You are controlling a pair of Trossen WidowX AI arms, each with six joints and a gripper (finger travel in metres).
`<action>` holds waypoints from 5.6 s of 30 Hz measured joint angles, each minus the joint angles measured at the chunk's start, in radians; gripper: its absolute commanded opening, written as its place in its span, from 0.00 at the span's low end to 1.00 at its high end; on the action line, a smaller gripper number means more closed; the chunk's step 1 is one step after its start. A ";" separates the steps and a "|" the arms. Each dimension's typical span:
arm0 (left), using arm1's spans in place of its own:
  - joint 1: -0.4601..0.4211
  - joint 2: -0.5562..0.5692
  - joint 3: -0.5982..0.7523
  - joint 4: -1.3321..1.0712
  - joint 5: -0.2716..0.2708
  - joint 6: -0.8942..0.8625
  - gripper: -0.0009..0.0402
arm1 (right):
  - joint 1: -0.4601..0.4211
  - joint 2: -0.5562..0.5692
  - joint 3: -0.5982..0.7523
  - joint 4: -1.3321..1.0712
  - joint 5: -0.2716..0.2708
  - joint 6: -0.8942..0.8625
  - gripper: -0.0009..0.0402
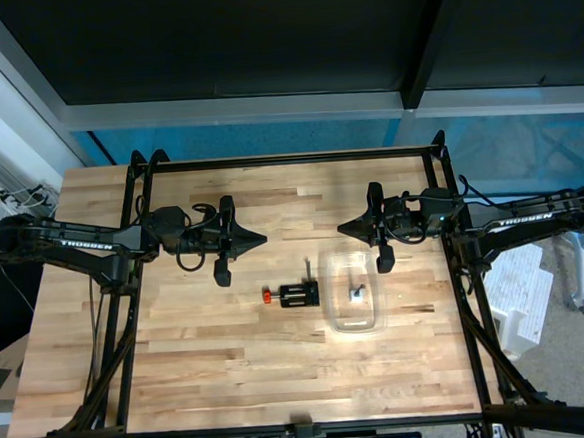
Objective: Pick the usb-c connector and install on the hub
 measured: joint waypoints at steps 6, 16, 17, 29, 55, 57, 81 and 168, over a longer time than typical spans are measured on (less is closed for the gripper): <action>0.000 0.000 0.000 0.000 0.000 0.000 0.02 | 0.000 0.000 0.000 0.000 0.000 0.000 0.02; 0.000 0.000 0.000 0.000 0.000 0.000 0.02 | 0.000 0.000 0.000 0.000 0.000 0.000 0.02; 0.000 0.000 0.000 0.000 0.000 0.000 0.02 | 0.000 0.000 0.000 0.000 0.000 0.000 0.02; 0.000 0.000 0.000 0.000 0.000 0.000 0.02 | 0.000 0.000 0.000 0.000 0.000 0.000 0.02; 0.000 0.000 0.000 0.000 0.000 0.000 0.02 | 0.000 0.000 0.000 0.001 -0.001 0.000 0.02; 0.000 0.000 0.000 0.000 0.000 0.000 0.02 | 0.000 0.000 0.000 0.001 -0.001 0.000 0.02; 0.000 0.000 0.000 0.000 0.000 0.000 0.02 | 0.000 0.000 0.000 0.001 0.000 0.000 0.02; 0.000 0.000 0.000 0.000 0.000 0.000 0.02 | 0.280 0.609 0.449 -1.226 0.070 0.257 0.47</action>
